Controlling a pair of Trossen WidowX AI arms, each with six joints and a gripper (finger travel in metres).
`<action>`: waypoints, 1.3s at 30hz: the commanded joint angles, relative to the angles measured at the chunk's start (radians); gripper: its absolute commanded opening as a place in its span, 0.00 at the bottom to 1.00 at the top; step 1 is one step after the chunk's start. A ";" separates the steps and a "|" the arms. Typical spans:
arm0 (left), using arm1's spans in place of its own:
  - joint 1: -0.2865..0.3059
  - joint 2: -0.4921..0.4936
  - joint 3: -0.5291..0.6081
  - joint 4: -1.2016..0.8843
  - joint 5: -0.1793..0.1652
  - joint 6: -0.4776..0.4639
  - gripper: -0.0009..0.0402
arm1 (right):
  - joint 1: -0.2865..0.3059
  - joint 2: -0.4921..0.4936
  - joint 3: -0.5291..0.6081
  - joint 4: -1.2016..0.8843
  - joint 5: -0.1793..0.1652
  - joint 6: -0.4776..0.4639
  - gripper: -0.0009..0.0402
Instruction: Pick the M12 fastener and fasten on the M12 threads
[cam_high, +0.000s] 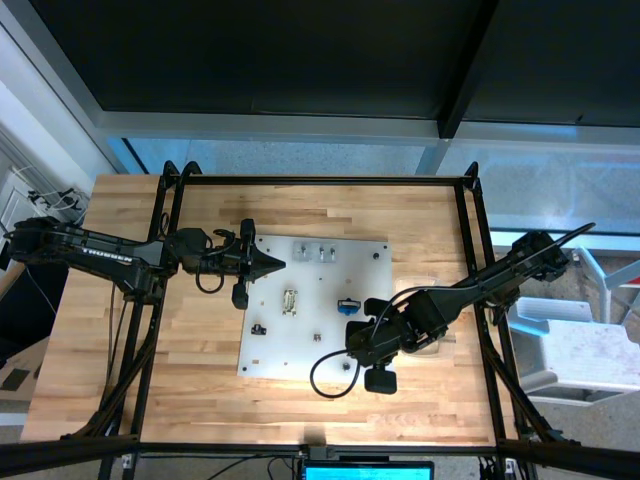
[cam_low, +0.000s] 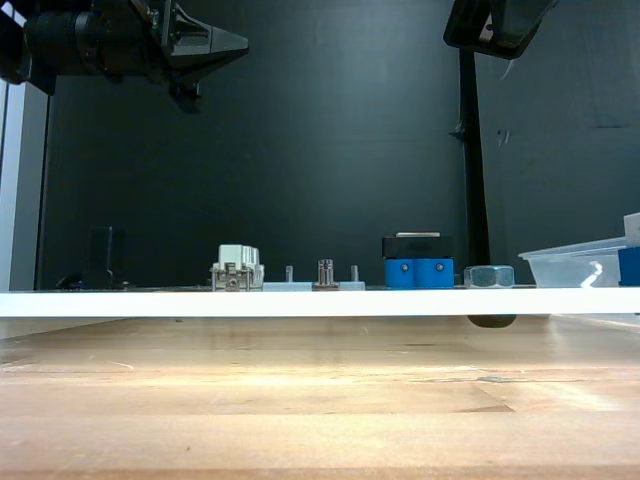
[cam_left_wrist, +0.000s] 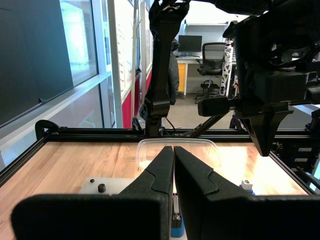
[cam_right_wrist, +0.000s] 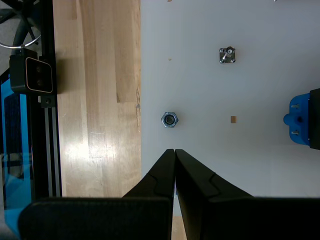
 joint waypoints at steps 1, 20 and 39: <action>0.000 0.000 0.000 0.000 0.000 0.000 0.02 | 0.000 0.001 0.000 0.001 0.000 -0.001 0.02; 0.000 0.000 0.000 0.000 0.000 0.000 0.02 | 0.000 0.001 0.000 0.012 0.000 0.000 0.02; 0.000 0.000 0.000 0.000 0.000 0.000 0.02 | 0.000 0.001 0.000 0.025 0.000 0.000 0.02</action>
